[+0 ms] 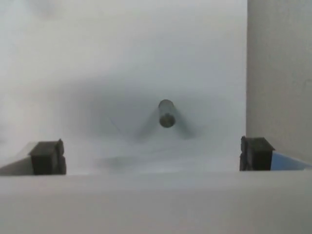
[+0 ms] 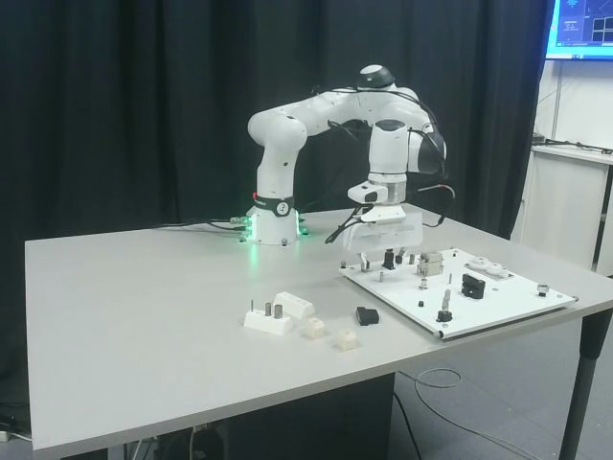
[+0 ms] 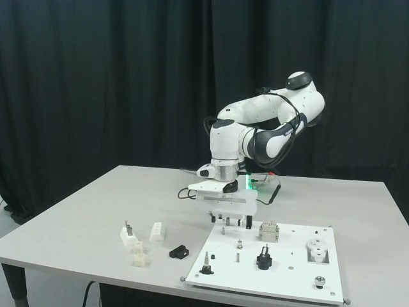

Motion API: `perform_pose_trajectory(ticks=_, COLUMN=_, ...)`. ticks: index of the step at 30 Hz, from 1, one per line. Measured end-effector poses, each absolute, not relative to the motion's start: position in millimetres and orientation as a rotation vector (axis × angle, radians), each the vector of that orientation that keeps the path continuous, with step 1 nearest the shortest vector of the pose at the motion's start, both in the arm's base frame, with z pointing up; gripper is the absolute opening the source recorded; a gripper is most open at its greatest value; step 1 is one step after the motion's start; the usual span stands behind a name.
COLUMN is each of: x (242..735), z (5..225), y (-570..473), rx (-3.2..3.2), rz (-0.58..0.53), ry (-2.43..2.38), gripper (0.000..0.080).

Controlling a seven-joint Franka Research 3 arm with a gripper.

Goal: Pick round peg 3.

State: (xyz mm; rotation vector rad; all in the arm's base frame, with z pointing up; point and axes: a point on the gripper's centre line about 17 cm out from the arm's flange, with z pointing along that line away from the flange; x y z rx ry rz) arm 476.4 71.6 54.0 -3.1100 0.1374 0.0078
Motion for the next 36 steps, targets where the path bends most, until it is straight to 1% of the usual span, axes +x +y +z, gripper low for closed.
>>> perform_pose_trajectory(ticks=11, x=476, z=64, y=72, rx=-3.101, rz=0.009, ry=0.146, gripper=0.0800)
perform_pose_trajectory(ticks=36, x=482, z=75, y=71, rx=-3.096, rz=-0.023, ry=0.169, gripper=0.0800)
